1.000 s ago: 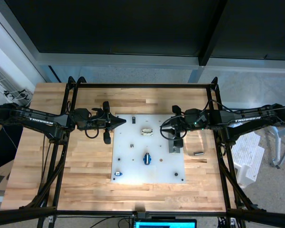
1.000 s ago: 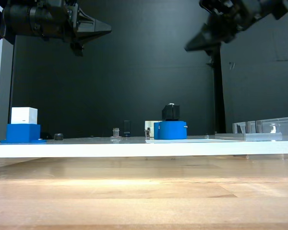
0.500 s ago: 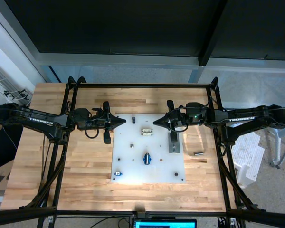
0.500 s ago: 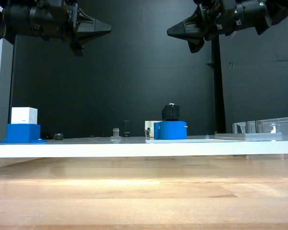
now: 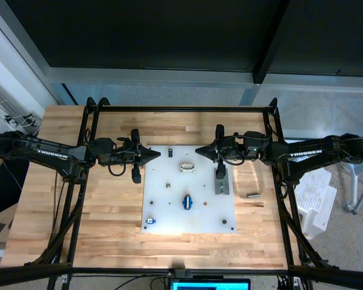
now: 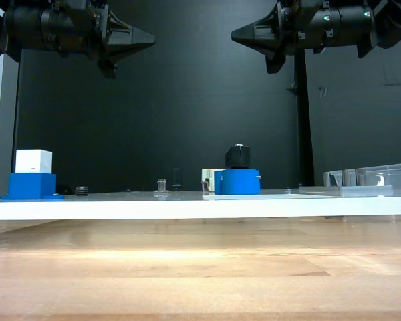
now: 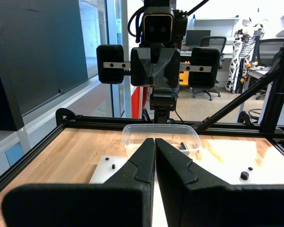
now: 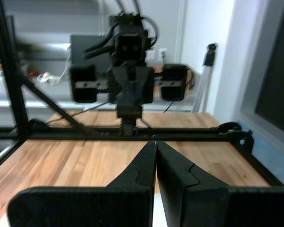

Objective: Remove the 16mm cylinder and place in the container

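Note:
The container is a faint clear tray on the wood to the right of the white board. A small silver-grey peg, the 16mm cylinder, lies at its near end; in the left wrist view the peg rests inside the tray. My right gripper hovers high over the board's far edge, level, pointing left, shut and holding nothing. Facing it, my left gripper hangs level over the board's far-left edge, also shut and holding nothing. Both show high in the low view.
A grey metal block stands on the board beside the container. A blue connector sits mid-board, a white cube on a blue base at the near-left corner, and small fittings near the far edge. A black frame surrounds the table.
My right gripper has lifted from a downward tilt over the grey block and swung level, pointing left. The left arm and the peg have not moved.

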